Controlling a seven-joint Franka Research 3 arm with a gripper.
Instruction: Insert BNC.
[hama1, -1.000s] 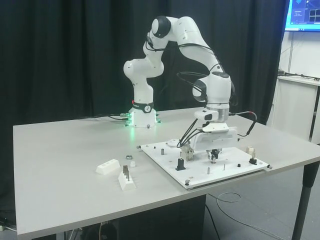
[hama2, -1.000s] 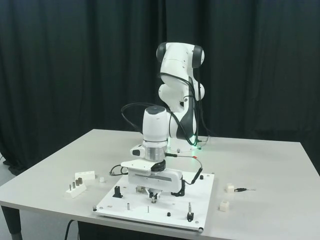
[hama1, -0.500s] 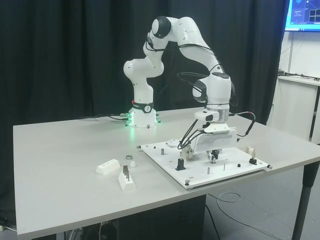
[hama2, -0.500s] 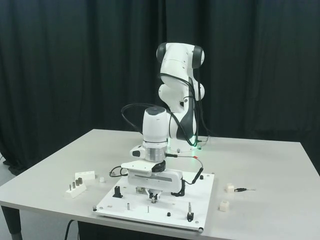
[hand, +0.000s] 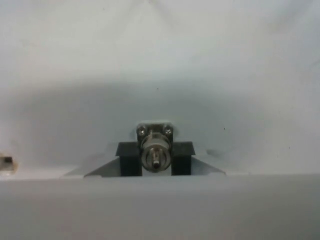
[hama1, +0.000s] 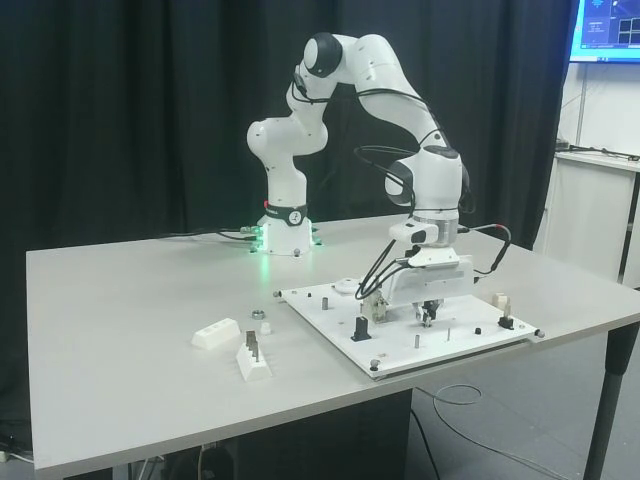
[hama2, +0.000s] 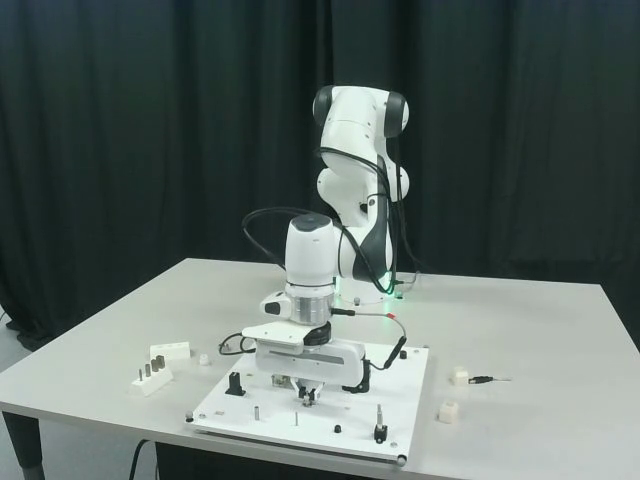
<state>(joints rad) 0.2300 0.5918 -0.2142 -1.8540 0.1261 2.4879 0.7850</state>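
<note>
round metal bnc connector (hand: 156, 150) with a centre pin sits between black pads, the jaws (hama1: 429, 313) pinching it, low over the flat white board (hama2: 396, 420) on the grey desk (hama1: 120, 310).

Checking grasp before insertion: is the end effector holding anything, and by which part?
Cannot be told. The end effector hangs low over the white board; the wrist view shows only the BNC socket.

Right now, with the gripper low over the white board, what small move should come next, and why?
Probably a slow, straight descent. In the wrist view the BNC socket with its centre pin sits in line below the camera, on its black mount. In the room views the gripper hangs just above the white board. Whether it holds the plug cannot be seen, so go gently.
</note>
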